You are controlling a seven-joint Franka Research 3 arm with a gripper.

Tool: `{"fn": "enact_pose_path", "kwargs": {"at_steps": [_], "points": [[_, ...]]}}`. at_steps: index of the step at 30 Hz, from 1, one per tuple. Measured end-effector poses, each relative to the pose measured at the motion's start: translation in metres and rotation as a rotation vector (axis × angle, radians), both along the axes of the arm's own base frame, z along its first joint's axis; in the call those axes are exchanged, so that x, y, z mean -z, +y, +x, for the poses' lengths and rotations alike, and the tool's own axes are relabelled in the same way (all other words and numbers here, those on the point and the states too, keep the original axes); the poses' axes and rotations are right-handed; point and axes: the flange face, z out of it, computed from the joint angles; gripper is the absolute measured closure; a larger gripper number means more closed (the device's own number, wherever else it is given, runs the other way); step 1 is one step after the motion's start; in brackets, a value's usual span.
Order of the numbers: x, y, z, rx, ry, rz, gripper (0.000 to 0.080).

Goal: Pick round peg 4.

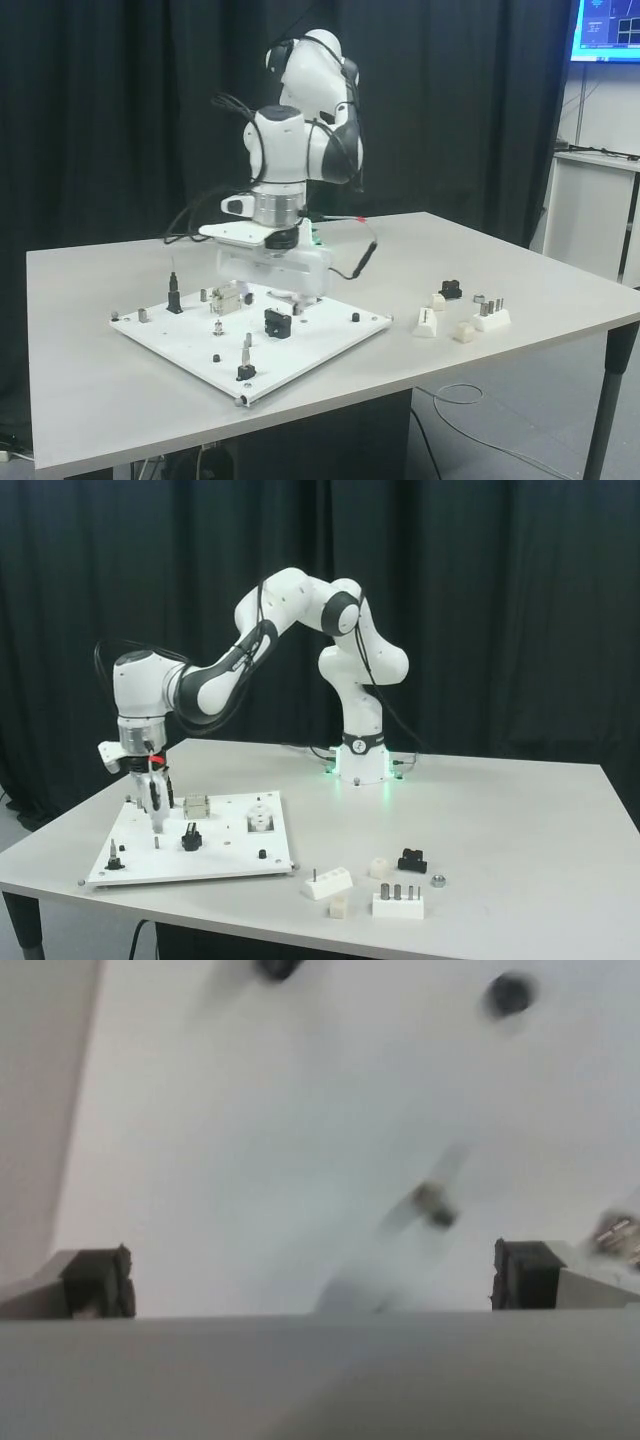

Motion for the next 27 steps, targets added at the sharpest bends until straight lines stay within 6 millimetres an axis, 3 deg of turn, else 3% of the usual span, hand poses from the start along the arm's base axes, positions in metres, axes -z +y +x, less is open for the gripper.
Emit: {"fn": "enact_pose_path", "kwargs": {"at_steps": [7, 27], "points": [[0.003, 0.045, 0.011, 0.037, 0.008, 0.044, 0.0003], [0.007, 0.205, 0.036, 0.152, 0.05, 0.049, 0.0003]]}}
